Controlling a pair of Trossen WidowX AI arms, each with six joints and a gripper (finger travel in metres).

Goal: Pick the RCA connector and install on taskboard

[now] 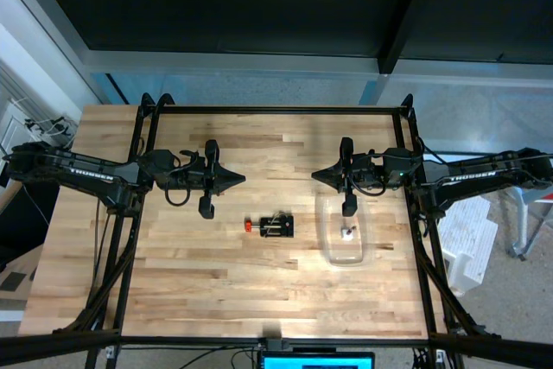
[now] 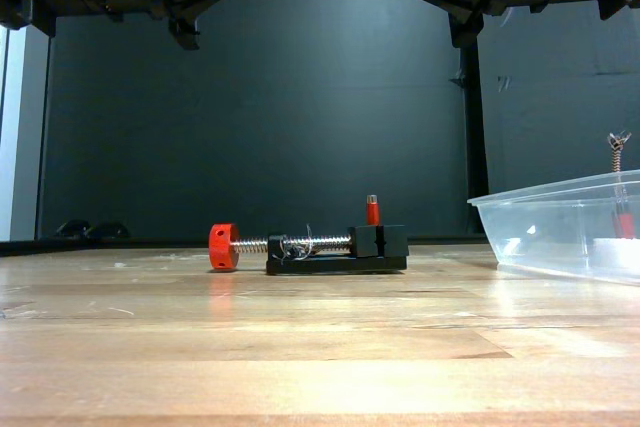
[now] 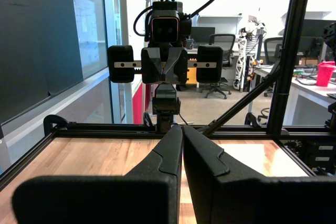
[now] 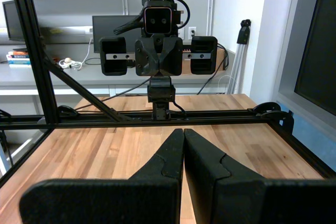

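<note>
One tiny dark RCA connector (image 1: 348,232) in clear tray (image 1: 333,250), below right gripper (image 1: 316,176). Judged light, stiff, slippery: pinch across body. Taskboard (image 1: 276,227) on surface (image 1: 207,287), lower, between both grippers. Right gripper and left gripper (image 1: 240,179) aloft, fingers closed, empty.

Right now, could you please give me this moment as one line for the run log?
left claw shut, raised, parked | right claw shut, raised, parked | taskboard on table between arms, untouched | clear tray right of taskboard
</note>
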